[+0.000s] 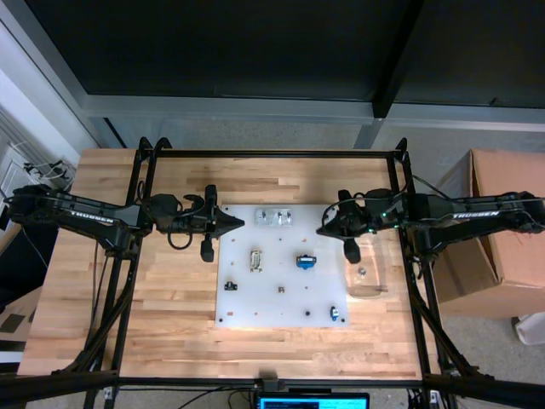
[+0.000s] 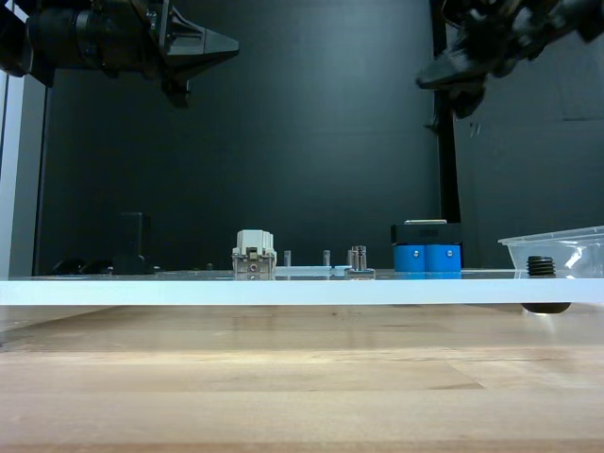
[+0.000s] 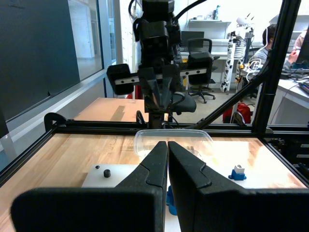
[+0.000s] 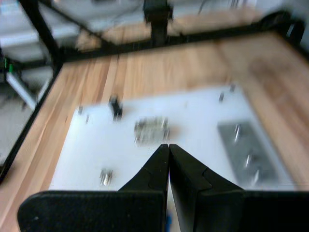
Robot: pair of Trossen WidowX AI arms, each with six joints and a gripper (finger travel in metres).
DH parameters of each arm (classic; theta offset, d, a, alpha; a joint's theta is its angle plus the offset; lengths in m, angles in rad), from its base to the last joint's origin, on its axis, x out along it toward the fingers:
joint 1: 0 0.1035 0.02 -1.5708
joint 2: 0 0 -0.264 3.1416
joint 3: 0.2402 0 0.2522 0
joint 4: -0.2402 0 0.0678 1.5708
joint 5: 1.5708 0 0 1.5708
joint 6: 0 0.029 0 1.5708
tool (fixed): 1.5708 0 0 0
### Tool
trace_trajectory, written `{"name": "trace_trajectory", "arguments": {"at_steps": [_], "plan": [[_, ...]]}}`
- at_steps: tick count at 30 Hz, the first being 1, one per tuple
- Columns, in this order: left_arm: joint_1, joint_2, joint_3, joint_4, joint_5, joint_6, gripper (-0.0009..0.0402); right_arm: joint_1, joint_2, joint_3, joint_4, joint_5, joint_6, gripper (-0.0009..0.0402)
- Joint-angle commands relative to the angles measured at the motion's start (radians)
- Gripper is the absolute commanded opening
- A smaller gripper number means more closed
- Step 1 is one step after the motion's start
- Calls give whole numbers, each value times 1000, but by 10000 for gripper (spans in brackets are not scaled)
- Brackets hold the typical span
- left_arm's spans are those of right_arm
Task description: Pick the M12 nut and place it on its threads and fasten
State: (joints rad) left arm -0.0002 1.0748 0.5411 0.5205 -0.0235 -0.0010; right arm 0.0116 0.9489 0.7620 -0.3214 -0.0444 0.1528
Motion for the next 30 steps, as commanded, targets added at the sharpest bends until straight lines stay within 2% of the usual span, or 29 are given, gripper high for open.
{"name": "trace_trajectory", "arguments": {"at_steps": [1, 9, 13, 17, 20, 27, 30], "plan": [[0, 0, 0, 1, 0, 0, 0, 29, 30, 78, -240, 0, 48, 0], [0, 0, 0, 1, 0, 0, 0, 116, 159, 229, -683, 1, 237, 0], [0, 0, 0, 0, 0, 0, 0, 157, 228, 256, -816, 2, 368, 0], [0, 0, 0, 1, 0, 0, 0, 179, 257, 241, -848, 0, 541, 7], [0, 0, 0, 0, 0, 0, 0, 182, 257, 217, -841, 0, 657, 40], [0, 0, 0, 1, 0, 0, 0, 185, 257, 134, -832, 1, 802, 163], [0, 0, 0, 1, 0, 0, 0, 195, 257, 90, -811, 2, 835, 203]]}}
